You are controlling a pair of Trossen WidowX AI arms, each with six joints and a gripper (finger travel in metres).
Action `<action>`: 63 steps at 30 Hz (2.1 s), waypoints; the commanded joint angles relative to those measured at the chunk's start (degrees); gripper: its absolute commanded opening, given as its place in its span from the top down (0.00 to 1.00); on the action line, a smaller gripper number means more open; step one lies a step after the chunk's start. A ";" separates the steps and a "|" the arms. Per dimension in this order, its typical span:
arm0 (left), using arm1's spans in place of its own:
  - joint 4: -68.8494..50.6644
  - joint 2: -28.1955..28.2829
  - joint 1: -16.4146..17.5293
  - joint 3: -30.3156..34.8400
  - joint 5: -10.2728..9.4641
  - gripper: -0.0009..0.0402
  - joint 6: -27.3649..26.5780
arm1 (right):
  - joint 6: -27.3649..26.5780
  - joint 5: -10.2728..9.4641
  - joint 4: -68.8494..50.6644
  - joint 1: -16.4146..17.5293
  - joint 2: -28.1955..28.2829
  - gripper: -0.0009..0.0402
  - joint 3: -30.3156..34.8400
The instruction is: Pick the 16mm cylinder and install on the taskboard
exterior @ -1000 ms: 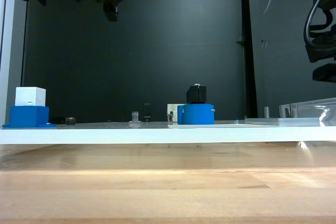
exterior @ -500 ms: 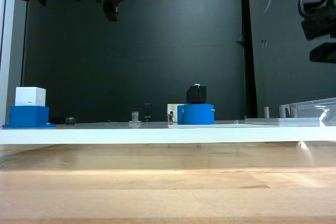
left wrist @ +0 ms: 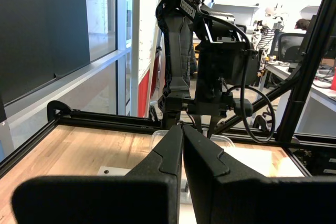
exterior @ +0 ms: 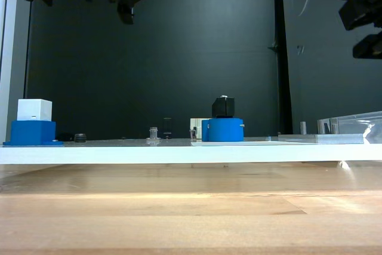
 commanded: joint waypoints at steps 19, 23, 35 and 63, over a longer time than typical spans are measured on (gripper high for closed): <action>0.00 0.02 0.02 0.00 0.00 0.98 0.00 | -3.13 1.73 0.94 -1.77 19.52 0.98 17.44; 0.00 0.02 0.02 0.00 0.00 0.98 0.00 | -3.54 1.81 1.14 -2.51 22.75 0.98 20.26; 0.00 0.02 0.02 0.00 0.00 0.98 0.00 | -4.85 2.16 2.78 -3.26 32.41 0.98 27.65; 0.02 0.02 0.02 0.00 0.02 0.98 0.00 | -7.41 2.19 6.01 -4.83 43.60 0.98 35.26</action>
